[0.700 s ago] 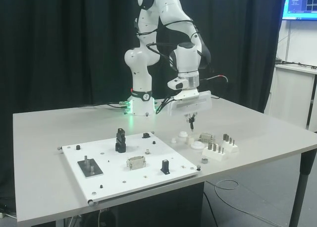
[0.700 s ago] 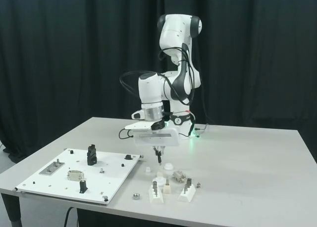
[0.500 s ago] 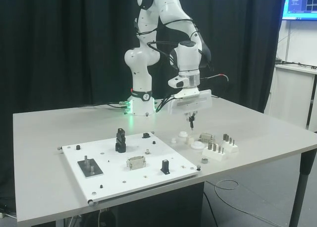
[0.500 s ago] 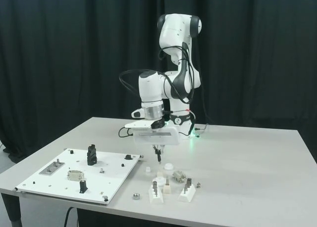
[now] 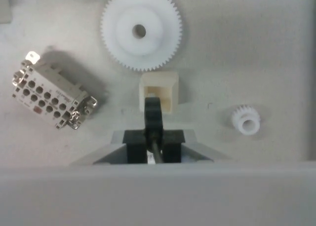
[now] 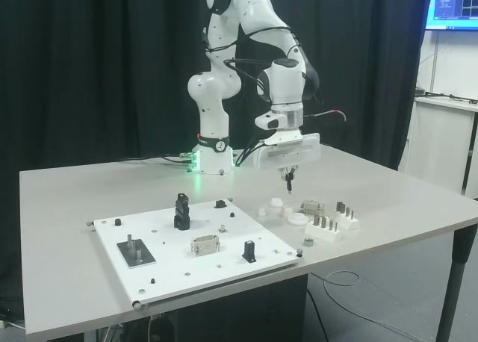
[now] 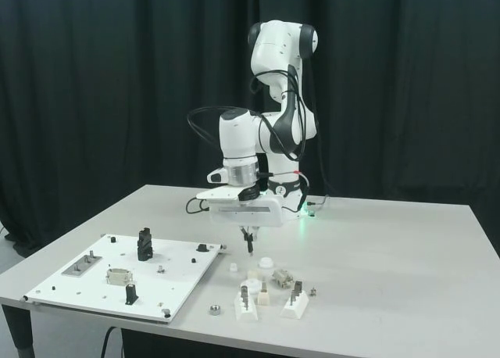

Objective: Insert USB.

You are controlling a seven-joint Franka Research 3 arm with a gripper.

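My gripper (image 5: 154, 139) is shut on the black USB plug (image 5: 152, 111), which sticks out past the fingertips with its cable running back between them. In the wrist view the plug hangs above a small pale holder block (image 5: 158, 88) on the grey table. From the first room view the gripper (image 6: 287, 179) hovers well above the loose parts to the right of the white board (image 6: 160, 263). The second room view shows the gripper (image 7: 249, 246) and plug tip clear of the table.
A large white gear (image 5: 141, 31), a small white gear (image 5: 246, 120) and a multi-pin metal connector (image 5: 52, 100) lie around the holder. White blocks with metal pegs (image 6: 332, 222) stand nearby. The board carries black fixtures (image 6: 181, 211), a grey plate (image 6: 134, 252) and a metal socket (image 6: 205, 244).
The gripper has risen straight up from the holder block with the USB plug in it; the arm's wrist has lifted slightly. Nothing on the table has moved.
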